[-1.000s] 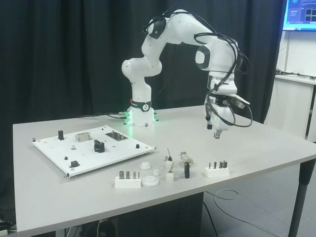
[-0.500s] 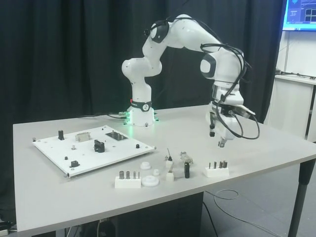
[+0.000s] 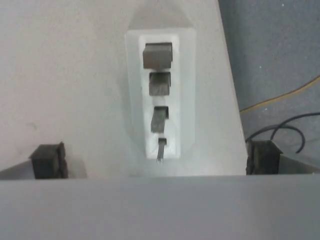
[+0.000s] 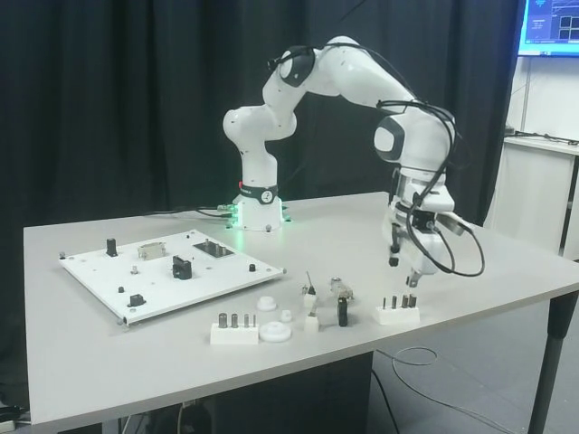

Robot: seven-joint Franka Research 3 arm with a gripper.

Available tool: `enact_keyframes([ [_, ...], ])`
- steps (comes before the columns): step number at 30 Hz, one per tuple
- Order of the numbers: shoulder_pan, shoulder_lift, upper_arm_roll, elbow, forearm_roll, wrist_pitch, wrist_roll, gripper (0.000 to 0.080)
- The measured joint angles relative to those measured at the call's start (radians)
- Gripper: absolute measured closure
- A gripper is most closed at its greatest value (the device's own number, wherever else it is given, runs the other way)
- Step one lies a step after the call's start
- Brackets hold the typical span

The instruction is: Pick square peg 3.

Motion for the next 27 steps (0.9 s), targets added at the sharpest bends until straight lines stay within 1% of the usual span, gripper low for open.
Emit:
enact_keyframes([
  [12,0.000,0.044,0.006,0.015,0.000,0.032,0.000,0.0003],
  [27,-0.001,0.074,0.018,0.016,0.000,0.042,0.002,0.0003],
])
